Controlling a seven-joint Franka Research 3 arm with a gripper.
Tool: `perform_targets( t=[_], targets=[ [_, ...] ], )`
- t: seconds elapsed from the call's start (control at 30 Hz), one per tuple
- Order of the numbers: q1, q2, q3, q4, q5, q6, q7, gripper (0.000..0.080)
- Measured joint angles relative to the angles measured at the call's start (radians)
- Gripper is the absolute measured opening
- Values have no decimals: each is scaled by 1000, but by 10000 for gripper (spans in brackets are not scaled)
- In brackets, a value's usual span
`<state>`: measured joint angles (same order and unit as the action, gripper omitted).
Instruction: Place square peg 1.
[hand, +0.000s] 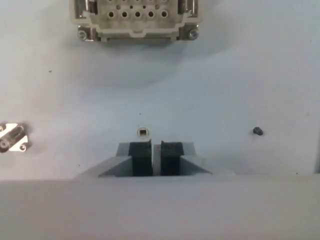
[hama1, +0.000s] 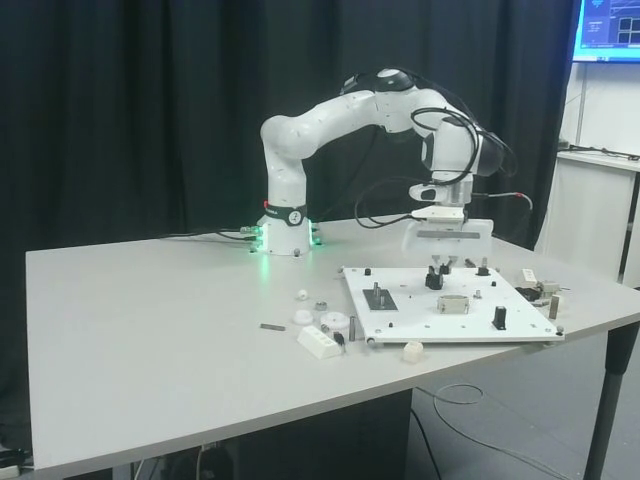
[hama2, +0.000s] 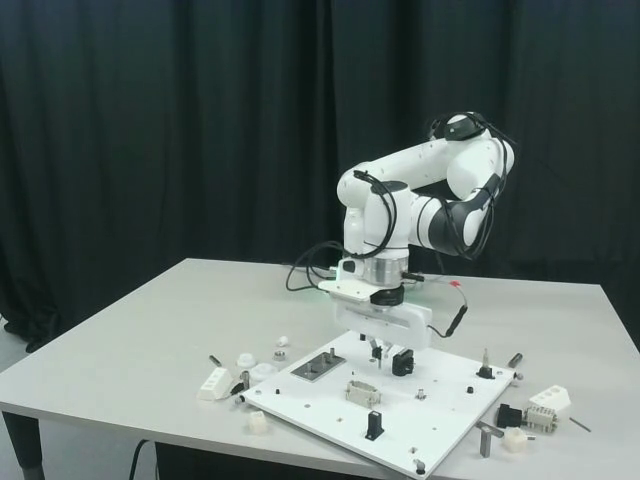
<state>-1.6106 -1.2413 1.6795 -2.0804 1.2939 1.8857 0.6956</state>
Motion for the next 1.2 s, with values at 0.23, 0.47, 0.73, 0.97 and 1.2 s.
perform_targets(
  t=[0.23, 0.47, 0.73, 0.97, 1.2],
  targets=[
    [0, 1, -6, 0, -4, -5, 0, 35],
    [0, 1, -8, 0, -5, -6, 0, 35],
    [-4, 1, -12, -3, -32, -1, 0, 35],
    [-19, 1, -19, -20, -99, 25, -18, 35],
    [-46, 1, -32, -61, -142, 56, -100, 35]
  ],
)
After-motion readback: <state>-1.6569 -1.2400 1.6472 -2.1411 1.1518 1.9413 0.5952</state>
